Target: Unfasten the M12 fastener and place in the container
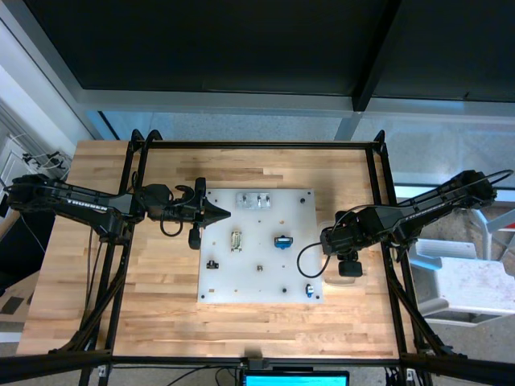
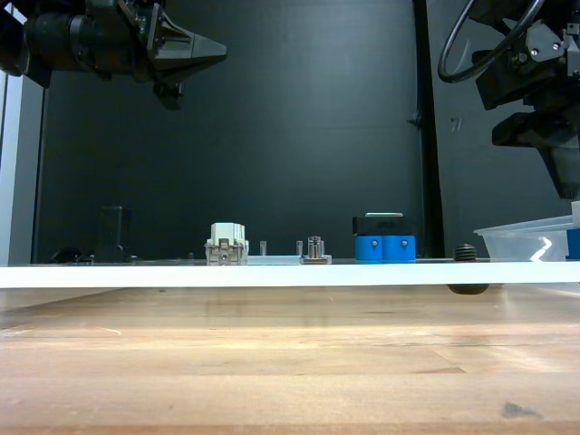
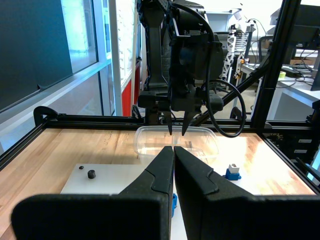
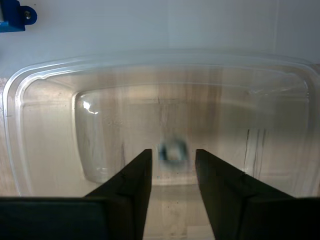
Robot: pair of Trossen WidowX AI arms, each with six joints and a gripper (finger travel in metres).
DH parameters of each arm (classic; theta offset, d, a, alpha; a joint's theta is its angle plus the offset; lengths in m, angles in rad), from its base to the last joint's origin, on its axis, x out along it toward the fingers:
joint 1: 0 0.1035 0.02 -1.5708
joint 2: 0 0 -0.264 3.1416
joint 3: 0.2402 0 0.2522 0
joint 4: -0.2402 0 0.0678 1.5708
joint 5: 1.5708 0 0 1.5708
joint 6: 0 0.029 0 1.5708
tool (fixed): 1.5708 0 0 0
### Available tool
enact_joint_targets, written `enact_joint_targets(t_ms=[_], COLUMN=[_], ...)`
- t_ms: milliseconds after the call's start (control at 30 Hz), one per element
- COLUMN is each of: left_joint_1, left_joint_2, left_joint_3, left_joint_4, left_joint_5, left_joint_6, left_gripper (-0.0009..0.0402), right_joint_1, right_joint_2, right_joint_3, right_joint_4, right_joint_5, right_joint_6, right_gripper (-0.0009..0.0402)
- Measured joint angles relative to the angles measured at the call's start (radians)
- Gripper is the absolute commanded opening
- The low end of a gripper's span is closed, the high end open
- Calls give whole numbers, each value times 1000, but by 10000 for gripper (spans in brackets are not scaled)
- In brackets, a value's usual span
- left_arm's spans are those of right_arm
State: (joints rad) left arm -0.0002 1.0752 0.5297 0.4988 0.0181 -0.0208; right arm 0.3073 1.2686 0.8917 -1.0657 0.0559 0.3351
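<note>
— Where is the M12 fastener (image 4: 172, 149) seen?
— It is seen as a small blurred dark shape within the container (image 4: 44, 79), between the parted fingers of the right tool (image 3: 177, 131). Nothing is gripped. The stud (image 2: 466, 253) is shown with bare ribs.
— And the left tool (image 3: 173, 150)?
— It is held above the white board's (image 1: 257, 283) left edge, fingers pressed together, nothing held.

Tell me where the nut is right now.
Right wrist view: the nut is a blur in the tray, between the right gripper's open jaws off the board's right edge. The left gripper hovers over the board's left edge.
</note>
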Motion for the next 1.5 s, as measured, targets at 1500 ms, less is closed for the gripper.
enact_joint_targets(t_ms=[1500], left_joint_1=[0], left_joint_2=[0], left_joint_3=[0], left_joint_4=[0], left_joint_5=[0], left_joint_6=[0], left_gripper=[0], right_joint_1=[0], right_joint_2=[1], right_joint_3=[0], right_joint_4=[4], right_joint_5=[3], right_joint_6=[-3], right_gripper=[183])
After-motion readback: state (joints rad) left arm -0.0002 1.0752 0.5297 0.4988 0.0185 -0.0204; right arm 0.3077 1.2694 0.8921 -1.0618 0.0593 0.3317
